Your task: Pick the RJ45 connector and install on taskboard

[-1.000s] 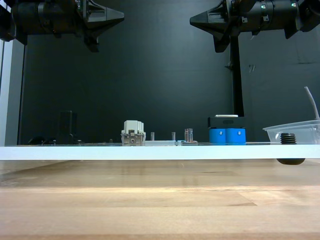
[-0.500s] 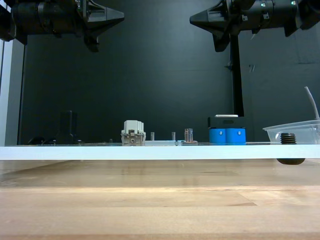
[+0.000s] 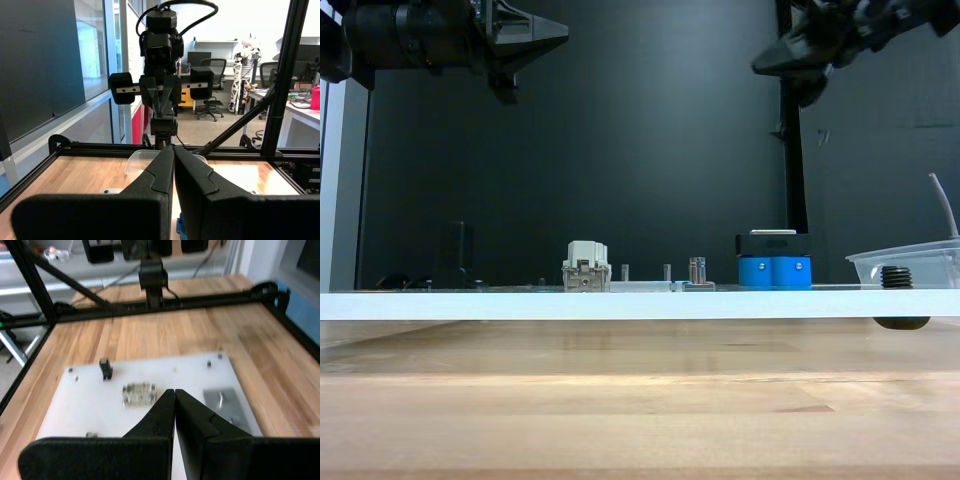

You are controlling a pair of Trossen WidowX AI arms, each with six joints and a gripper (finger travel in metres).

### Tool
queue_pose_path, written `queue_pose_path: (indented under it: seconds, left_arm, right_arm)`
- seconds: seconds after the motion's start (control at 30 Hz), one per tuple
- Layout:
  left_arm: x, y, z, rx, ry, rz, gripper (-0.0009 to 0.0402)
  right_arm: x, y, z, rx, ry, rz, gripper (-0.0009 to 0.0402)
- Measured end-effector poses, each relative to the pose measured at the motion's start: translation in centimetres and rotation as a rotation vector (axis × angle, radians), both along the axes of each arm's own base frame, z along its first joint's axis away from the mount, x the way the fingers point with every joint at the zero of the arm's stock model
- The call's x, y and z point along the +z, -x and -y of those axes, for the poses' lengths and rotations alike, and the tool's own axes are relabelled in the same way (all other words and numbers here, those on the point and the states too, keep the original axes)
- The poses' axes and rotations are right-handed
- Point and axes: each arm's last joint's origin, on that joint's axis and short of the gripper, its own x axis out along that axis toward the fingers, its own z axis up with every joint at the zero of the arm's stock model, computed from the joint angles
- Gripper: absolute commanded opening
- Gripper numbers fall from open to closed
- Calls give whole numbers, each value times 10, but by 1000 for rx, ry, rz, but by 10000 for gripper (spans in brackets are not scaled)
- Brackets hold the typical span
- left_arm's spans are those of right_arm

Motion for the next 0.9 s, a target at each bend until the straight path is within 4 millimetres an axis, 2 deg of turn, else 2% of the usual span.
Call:
queue_pose_path:
  seconds: [0.57,0.9]
  left_arm:
    - [0,0,0,0,0,0,0]
    - [0,0,0,0,0,0,0]
  right_arm:
    - [28,53,-2,-2,-17,-436,0]
    - [20,76,-3,-24,-50,-691,0]
